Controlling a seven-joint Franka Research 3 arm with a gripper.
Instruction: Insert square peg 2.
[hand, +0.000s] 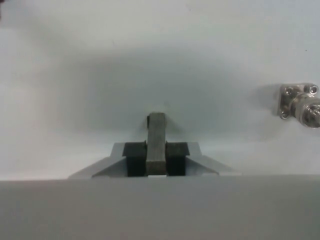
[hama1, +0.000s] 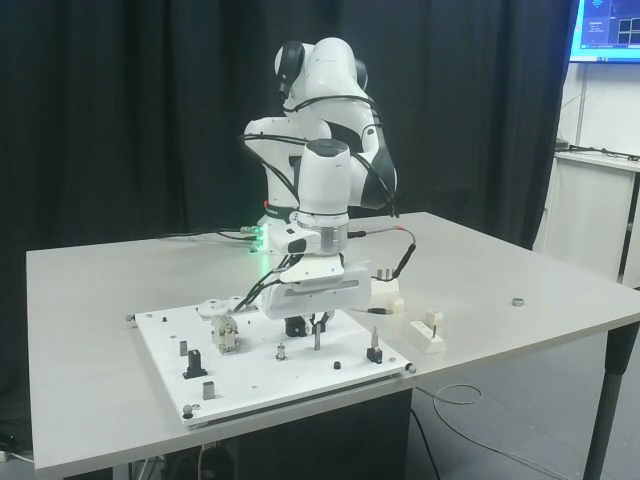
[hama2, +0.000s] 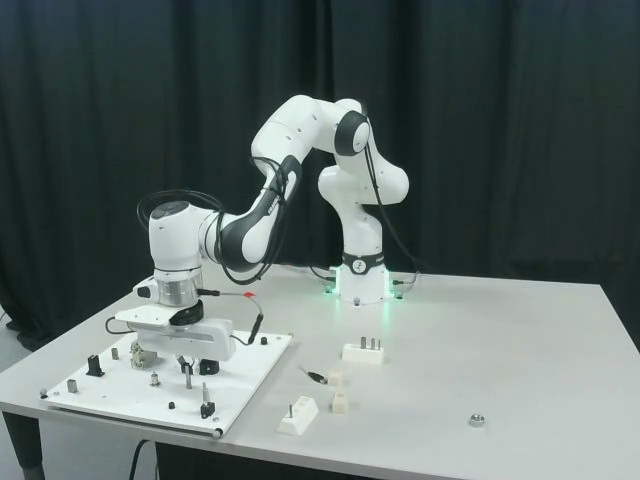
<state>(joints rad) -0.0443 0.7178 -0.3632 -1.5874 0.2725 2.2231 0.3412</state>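
Fingers (hand: 134, 159) closed tight on the square peg (hand: 156, 140), held upright w/ its free end pointing down at the white board (hama1: 290, 380), prob. so it can drop straight in. Gripper (hama1: 318, 322) hangs just above it, near a metal connector (hand: 299, 102).

- A robotics lab: white arm (hama2: 300, 150) bolted on a grey bench (hama2: 520, 350).
- Black curtains (hama2: 500, 120) behind; a wall screen (hama1: 605, 30) in the corner.
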